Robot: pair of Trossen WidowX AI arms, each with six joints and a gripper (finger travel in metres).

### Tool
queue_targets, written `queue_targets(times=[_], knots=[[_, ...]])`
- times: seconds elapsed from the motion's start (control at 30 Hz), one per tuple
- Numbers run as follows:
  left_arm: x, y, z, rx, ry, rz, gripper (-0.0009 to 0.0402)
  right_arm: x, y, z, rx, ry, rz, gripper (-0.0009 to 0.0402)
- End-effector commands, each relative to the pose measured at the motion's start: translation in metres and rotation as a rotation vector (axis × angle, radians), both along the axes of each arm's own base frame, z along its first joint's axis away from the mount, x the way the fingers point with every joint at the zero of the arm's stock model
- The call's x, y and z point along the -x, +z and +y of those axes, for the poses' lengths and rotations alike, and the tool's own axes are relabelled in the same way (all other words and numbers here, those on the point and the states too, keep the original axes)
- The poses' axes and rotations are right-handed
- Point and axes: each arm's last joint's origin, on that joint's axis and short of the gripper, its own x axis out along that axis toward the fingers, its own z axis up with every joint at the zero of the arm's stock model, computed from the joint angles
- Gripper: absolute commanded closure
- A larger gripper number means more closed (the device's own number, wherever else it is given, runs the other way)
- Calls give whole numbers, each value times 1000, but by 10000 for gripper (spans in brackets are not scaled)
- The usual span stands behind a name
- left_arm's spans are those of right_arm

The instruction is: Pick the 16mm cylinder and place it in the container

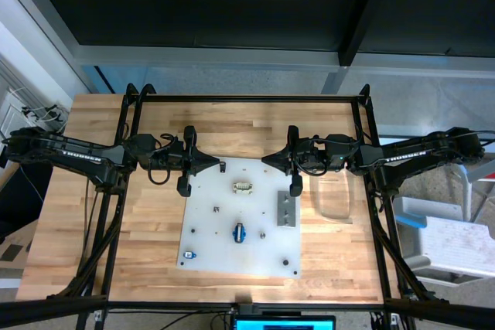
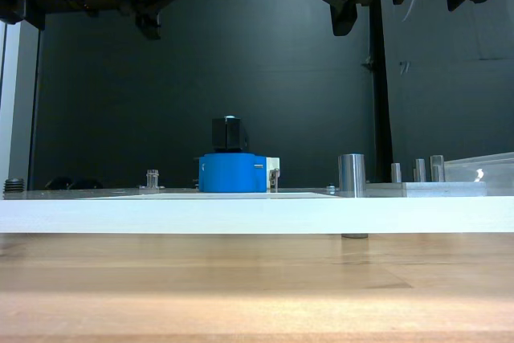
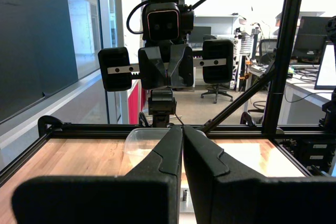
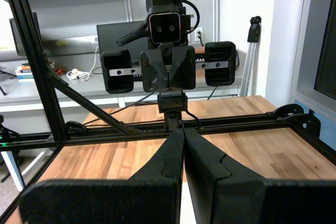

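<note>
Gripping state, left: jaws pressed together, holding nothing.
Left gripper: raised high above the far left part of the white board, tip pointing inward.
Gripping state, right: jaws pressed together, holding nothing.
Right gripper: raised high above the board's far right part, tip facing the left gripper, the two apart.
16mm cylinder: upright on the white board, just right of the blue part, nearer the viewer than the grey block; well apart from both grippers.
Container: on the counter, just beside the board's right edge, right of the grey block.
</note>
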Motion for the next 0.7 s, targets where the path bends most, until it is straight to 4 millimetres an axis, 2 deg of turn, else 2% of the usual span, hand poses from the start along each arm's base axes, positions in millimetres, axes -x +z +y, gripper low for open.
queue_targets(times=[0.03, 0.2, 0.7], knots=[[0, 0, 0, 0, 0, 0, 393, -2, 5, 0, 1, 0, 18, 393], [0, 0, 0, 0, 0, 0, 393, -5, 18, 0, 5, 0, 93, 393], [0, 0, 0, 0, 0, 0, 393, -21, 53, 6, 5, 16, 589, 393]])
